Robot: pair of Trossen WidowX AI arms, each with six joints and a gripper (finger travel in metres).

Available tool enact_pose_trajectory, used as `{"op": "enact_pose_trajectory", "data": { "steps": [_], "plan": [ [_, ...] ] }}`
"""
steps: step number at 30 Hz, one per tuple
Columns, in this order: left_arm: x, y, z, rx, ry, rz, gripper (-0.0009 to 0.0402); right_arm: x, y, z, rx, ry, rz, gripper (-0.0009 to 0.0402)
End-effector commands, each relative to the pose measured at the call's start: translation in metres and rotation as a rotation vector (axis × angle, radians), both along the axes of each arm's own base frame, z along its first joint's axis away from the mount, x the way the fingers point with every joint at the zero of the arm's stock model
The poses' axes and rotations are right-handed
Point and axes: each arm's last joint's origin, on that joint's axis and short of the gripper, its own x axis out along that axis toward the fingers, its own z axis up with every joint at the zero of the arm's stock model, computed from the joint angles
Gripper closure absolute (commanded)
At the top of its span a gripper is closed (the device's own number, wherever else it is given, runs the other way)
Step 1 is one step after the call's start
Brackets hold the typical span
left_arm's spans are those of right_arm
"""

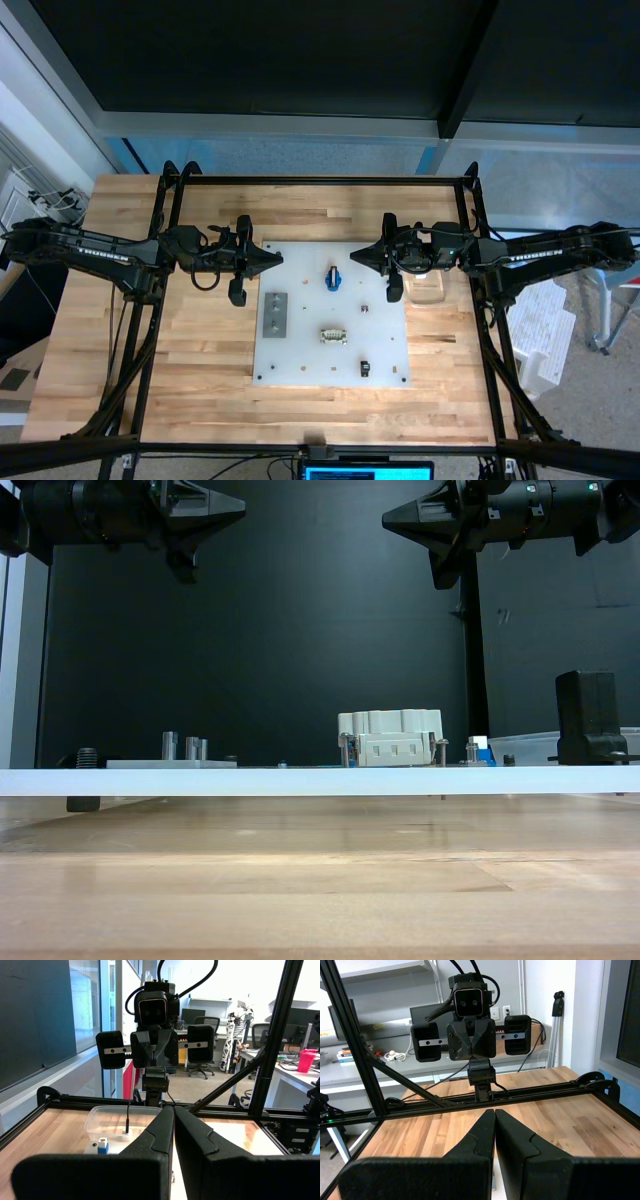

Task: Pick the USB connector and install on taskboard

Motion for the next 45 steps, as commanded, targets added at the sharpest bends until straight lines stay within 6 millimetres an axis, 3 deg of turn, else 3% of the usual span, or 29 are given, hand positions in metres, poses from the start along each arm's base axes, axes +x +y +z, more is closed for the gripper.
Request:
{"op": "enact_pose_trajectory", "data": {
  "steps": [1, 19, 31, 45],
  "plan": [
    [0.0, 0.0, 0.0, 0.0, 0.0, 0.0, 0.0393, 0.0, 0.0, 0.0, -0.004, -0.003, 0.0, 0.0393],
    [0.0, 0.0, 0.0, 0.0, 0.0, 0.0, 0.0393, -0.004, 0.0, 0.001, -0.004, 0.022, 0.009, 0.0393],
    [0.0, 0.0, 0.0, 0.0, 0.0, -0.001, 0.0393, -0.04, 0.0, 0.007, -0.021, 0.174, -0.001, 0.0393],
    [0.0, 0.0, 0.0, 0.0, 0.0, 0.0, 0.0393, -0.075, 0.0, 0.029, -0.105, 0.555, 0.009, 0.0393]
  ]
}}
